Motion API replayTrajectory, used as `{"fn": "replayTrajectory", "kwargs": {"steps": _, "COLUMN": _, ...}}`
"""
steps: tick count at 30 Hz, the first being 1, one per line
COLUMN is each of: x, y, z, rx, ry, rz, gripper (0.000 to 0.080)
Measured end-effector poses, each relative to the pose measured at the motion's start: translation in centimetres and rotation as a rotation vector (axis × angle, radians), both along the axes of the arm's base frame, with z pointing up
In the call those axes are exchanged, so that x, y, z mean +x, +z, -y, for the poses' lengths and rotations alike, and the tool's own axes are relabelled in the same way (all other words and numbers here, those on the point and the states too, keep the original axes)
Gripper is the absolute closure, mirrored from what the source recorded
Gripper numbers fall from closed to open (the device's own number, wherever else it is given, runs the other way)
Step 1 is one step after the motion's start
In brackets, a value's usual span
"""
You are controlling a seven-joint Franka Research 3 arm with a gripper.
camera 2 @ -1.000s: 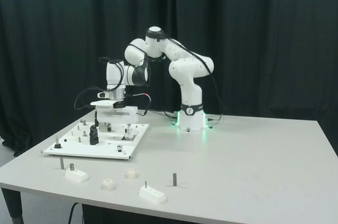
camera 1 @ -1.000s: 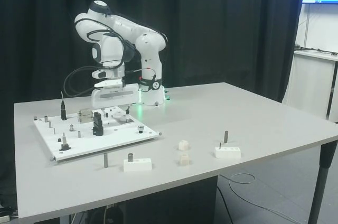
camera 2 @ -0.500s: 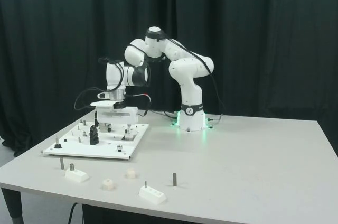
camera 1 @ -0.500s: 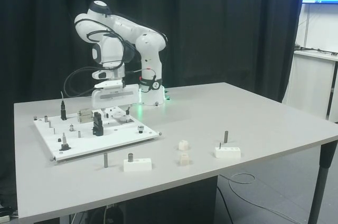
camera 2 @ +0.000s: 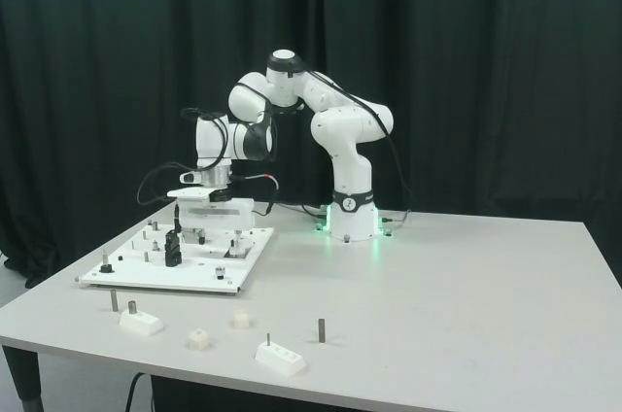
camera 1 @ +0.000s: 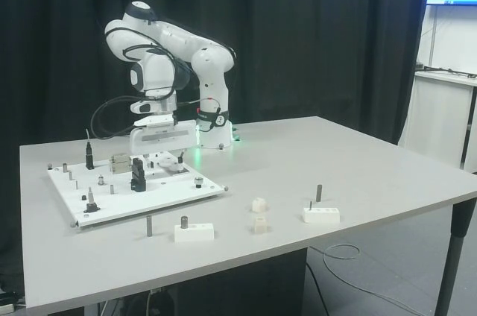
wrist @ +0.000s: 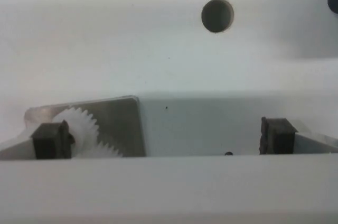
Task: Insert small gear.
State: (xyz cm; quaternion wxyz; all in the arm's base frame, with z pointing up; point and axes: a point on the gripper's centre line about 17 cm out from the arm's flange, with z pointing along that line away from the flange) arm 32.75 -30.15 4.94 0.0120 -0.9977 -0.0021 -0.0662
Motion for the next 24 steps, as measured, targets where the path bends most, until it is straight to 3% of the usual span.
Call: {"fn": "replayTrajectory", "kwargs": {"steps": 24, "x": 0.2, "y": 0.5, "z": -1.1, "rx": -0.009, "ry": 0.044, "rz": -0.004, "gripper": 0.0003}}
